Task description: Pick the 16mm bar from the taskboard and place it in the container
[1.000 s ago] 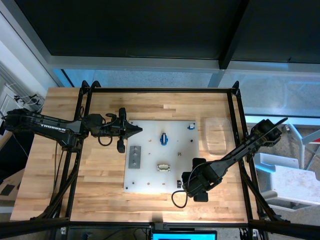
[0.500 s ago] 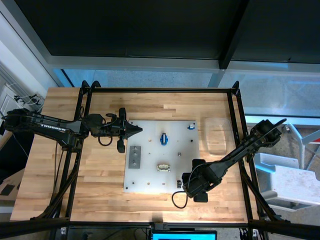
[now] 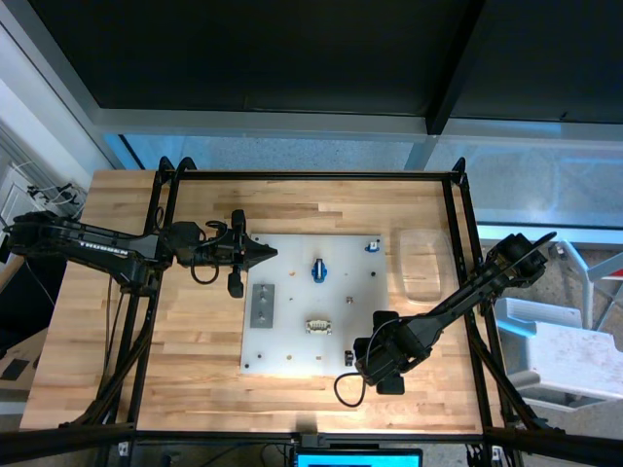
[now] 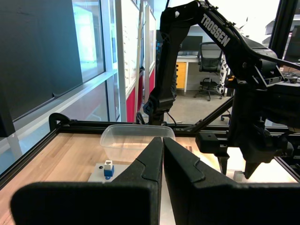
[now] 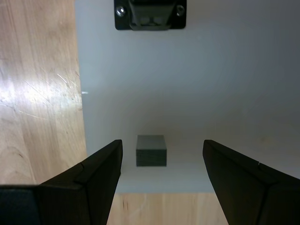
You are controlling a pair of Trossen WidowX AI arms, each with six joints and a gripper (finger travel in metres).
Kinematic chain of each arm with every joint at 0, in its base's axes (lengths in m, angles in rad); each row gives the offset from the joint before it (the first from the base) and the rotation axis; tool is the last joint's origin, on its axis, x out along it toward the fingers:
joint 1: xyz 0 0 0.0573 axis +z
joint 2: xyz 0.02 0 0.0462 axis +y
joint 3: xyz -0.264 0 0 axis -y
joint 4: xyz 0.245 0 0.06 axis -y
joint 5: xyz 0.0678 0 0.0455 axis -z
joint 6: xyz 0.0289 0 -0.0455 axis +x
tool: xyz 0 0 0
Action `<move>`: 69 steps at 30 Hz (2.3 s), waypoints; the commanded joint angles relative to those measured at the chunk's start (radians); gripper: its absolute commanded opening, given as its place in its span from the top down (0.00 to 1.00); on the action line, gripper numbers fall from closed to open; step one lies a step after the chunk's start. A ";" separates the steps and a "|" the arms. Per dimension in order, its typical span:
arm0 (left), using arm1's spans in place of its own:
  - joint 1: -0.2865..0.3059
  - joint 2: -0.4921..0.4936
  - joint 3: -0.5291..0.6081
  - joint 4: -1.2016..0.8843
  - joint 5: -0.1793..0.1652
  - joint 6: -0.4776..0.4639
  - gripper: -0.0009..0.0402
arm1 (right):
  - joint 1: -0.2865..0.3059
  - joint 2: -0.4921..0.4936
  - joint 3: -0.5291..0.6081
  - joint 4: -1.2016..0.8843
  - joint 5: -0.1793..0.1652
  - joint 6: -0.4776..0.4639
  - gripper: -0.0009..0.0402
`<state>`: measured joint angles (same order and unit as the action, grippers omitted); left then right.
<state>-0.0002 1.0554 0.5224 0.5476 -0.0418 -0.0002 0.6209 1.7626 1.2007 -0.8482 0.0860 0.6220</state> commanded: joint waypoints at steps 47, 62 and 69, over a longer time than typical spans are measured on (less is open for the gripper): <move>0.000 0.000 0.000 0.000 0.000 0.000 0.98 | 0.004 -0.018 -0.003 0.016 0.000 -0.002 0.91; 0.000 0.000 0.000 0.000 0.000 0.000 0.98 | 0.003 -0.123 -0.003 -0.013 0.000 -0.002 0.91; 0.000 0.000 0.000 0.000 0.000 0.000 0.98 | -0.002 -0.184 -0.003 -0.036 0.000 -0.005 0.91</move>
<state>-0.0002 1.0554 0.5224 0.5476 -0.0418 -0.0002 0.6205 1.5902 1.1973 -0.8825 0.0902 0.6197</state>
